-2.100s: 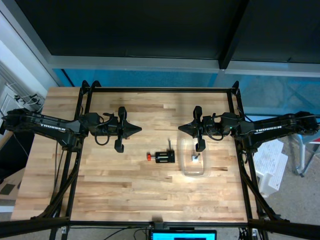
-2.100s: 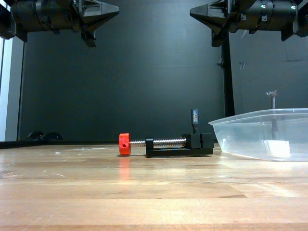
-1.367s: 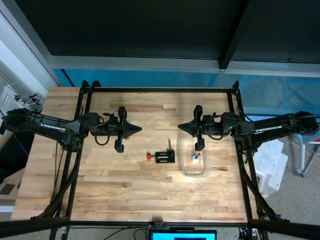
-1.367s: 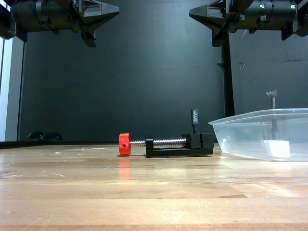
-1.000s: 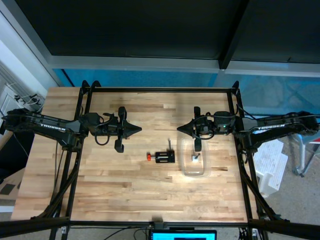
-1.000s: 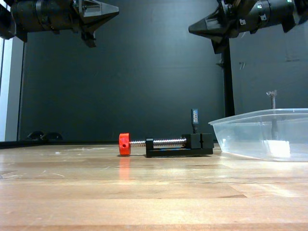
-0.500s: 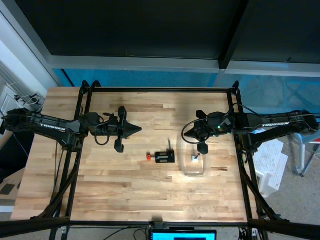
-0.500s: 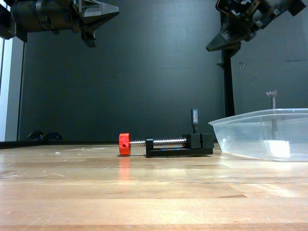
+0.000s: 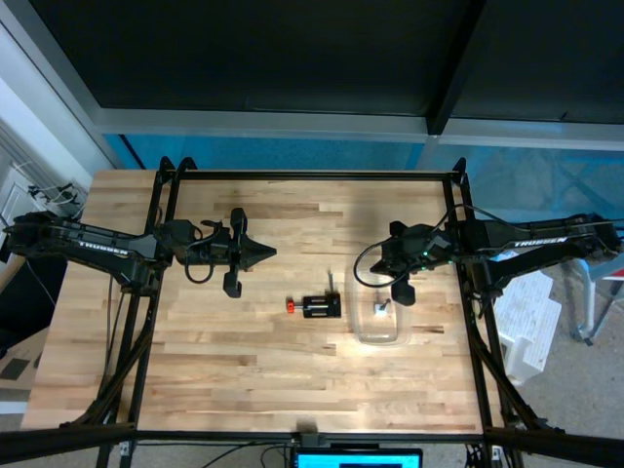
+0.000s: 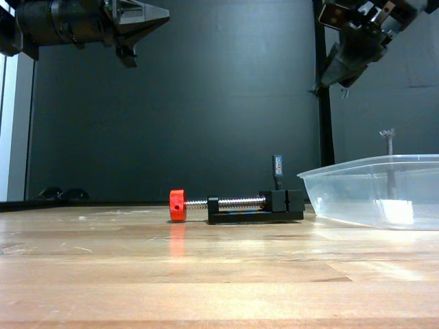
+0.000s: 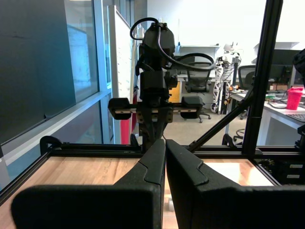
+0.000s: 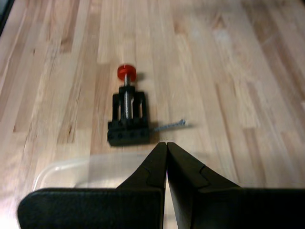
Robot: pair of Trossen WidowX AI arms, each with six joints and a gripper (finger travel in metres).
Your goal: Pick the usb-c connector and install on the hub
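Note:
The hub (image 9: 314,306) is a small black block with a red-orange tip, lying mid-table; it also shows in the low view (image 10: 240,204) and the right wrist view (image 12: 127,119). A thin stem (image 10: 277,166) stands on its right end. The usb-c connector (image 9: 380,308) is a small pale piece with a silvery cable, lying inside the clear tray (image 9: 380,338). My right gripper (image 9: 380,273) is shut and tilted downward, high above the tray's far edge (image 10: 319,87), its fingertips (image 12: 159,148) aimed toward the hub. My left gripper (image 9: 265,253) hangs shut and level, high at the left (image 10: 164,13).
The clear plastic tray (image 10: 343,195) stands just right of the hub, almost touching it. A black frame (image 9: 312,176) runs around the table's far and side edges. Bare wooden tabletop (image 9: 244,370) lies in front of the hub.
My right gripper has pitched from level to pointing steeply down and has drawn back rightward over the tray's far edge. The left arm, hub and tray have not moved.

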